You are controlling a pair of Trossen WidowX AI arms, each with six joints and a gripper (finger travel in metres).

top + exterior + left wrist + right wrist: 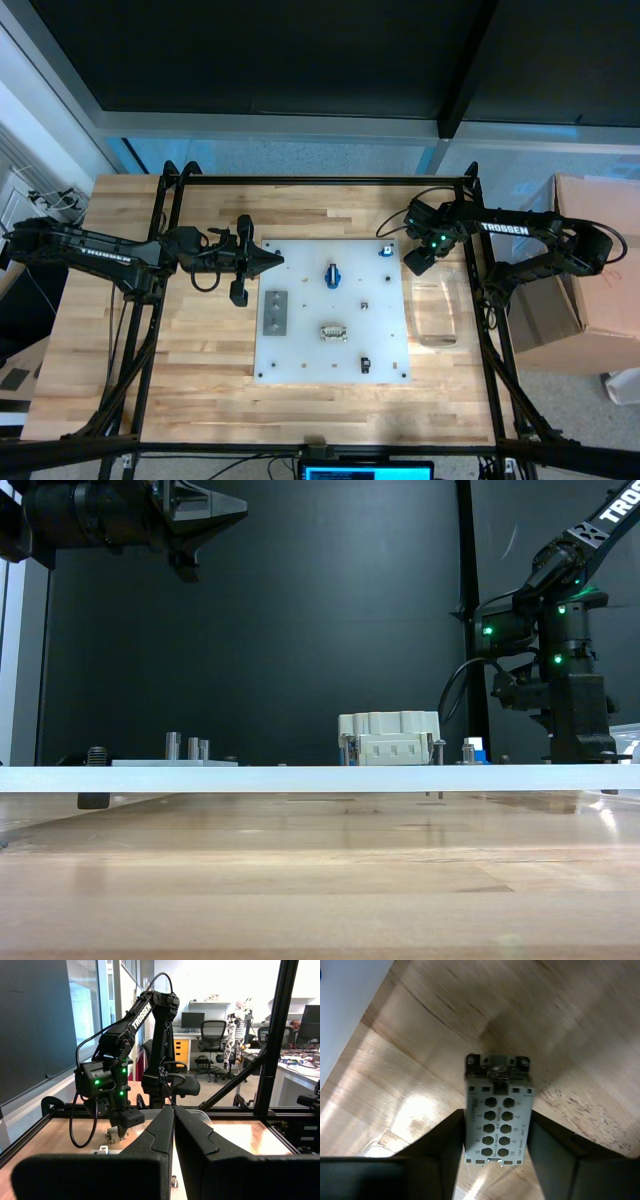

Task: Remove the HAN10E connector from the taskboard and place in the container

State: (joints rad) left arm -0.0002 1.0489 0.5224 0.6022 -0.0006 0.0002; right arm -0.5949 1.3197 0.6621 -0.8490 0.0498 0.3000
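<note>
Seeing HAN10E connector [495, 1115] off the taskboard [300, 350], pinched by its long sides between right gripper [495, 1119] fingers [445, 1145]. Ten-hole face toward the wrist camera, metal bracket end pointing away. Hanging over bare wood of the table [420, 1035], with a board corner just beside.

From above, placing right gripper at the board's far right corner, just off its edge and near the far end of the clear container [437, 340]. Cannot tell whether any of it overlaps the rim. Closed only to the part's width.

Finding left gripper [173, 1125] raised high over the board's far left edge, fingers pressed together, nothing between them.

Also noting a pale housing [390, 738] seated upright on the board and a blue part [333, 275] further back.
</note>
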